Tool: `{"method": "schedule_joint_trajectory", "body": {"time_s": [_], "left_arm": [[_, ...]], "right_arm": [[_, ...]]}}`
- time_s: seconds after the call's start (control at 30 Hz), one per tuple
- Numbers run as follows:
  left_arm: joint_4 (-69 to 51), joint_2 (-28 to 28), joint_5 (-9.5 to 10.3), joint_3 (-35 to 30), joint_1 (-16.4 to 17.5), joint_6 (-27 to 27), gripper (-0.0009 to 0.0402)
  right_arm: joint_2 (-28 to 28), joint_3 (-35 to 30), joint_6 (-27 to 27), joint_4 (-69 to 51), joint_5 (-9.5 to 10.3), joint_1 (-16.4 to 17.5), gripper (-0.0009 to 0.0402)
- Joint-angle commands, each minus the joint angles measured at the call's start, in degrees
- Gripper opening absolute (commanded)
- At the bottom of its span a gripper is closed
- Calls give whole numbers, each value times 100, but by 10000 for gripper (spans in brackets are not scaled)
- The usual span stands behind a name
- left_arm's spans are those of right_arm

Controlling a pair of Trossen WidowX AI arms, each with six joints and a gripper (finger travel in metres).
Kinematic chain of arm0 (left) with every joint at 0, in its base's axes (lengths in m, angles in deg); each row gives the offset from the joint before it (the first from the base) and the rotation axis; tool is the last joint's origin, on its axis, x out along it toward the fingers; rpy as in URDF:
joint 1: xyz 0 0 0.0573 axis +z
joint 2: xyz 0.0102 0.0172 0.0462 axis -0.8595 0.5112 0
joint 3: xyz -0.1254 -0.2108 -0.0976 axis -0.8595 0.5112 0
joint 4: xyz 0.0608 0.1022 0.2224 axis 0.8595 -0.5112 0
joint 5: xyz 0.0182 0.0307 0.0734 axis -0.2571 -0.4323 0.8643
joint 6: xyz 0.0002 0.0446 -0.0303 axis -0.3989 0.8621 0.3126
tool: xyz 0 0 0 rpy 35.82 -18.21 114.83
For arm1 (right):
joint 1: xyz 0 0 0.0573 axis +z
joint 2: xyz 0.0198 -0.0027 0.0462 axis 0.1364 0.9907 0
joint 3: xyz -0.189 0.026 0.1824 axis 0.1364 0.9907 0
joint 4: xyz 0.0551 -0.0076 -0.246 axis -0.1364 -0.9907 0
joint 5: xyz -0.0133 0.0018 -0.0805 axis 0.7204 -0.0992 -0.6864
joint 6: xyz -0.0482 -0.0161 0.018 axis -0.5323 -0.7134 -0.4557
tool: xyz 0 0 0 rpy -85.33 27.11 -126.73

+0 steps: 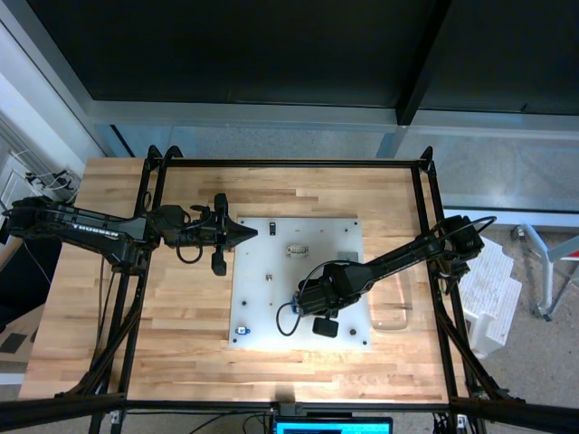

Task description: Remove the 16mm cylinder and place in the container

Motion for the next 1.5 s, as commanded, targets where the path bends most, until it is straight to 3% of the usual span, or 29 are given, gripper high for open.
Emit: {"method": "schedule_joint_trajectory", "body": {"time_s": [0.03, 0.2, 0.8, 1.13, 1.2, 1.33, 1.5], "left_arm": [[0, 2, 0, 0, 2, 0, 0], [2, 2, 0, 0, 2, 0, 0], [0, 4, 0, 0, 2, 0, 0], [0, 2, -2, 0, 2, 0, 0], [2, 2, 0, 0, 0, 0, 0], [0, 2, 0, 0, 0, 0, 0], [0, 2, 0, 0, 2, 0, 0]], "right_arm": [[-42, -4, 0, 13, 42, 2, 21], [-92, -4, -2, -107, 42, 2, -1], [-1113, -13, 7, -424, -13, -17, 0], [-1368, 2, 4, -785, -17, 76, 0], [-1543, 68, 4, -986, -33, 146, 0], [-2002, 420, 11, -1185, -310, 328, 0], [-2588, 1029, 195, -1200, -291, 516, 0]]}}
